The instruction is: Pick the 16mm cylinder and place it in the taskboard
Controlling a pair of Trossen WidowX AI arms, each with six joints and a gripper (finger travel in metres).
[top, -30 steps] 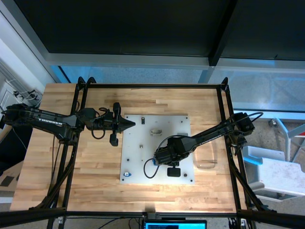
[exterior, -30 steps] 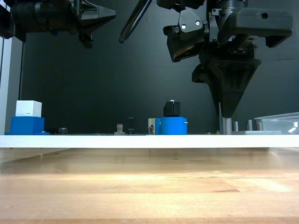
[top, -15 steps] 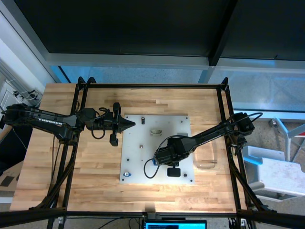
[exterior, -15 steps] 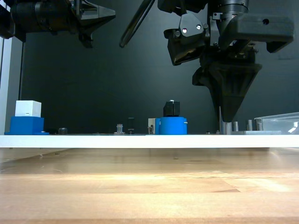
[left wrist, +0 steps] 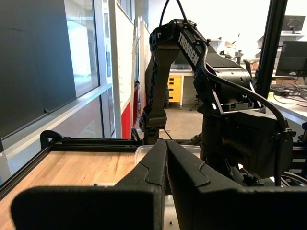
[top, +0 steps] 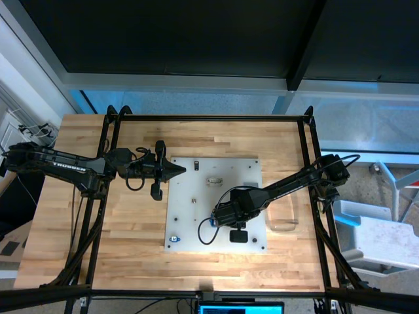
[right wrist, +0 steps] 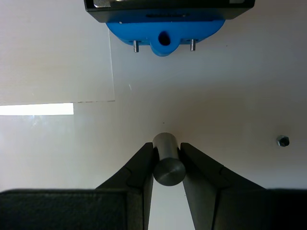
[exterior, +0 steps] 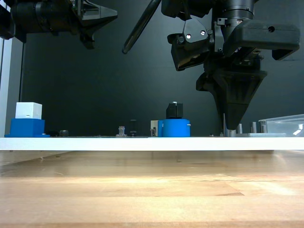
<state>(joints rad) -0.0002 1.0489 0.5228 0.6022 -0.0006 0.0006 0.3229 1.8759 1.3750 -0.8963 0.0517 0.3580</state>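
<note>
Wooden table (top: 131, 222), taskboard (top: 190, 222), clear tray (top: 286, 227) — right gripper (right wrist: 166, 149) grasps the 16mm cylinder (right wrist: 169, 168) just above the taskboard; left gripper (left wrist: 166, 143), clenched, hovers at its left edge.

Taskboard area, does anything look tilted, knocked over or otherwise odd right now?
Nothing stands out. The right gripper points straight down over the taskboard, shut on the cylinder, which sits squarely in its grip. The left gripper is shut, parked high above the board's left edge.
</note>
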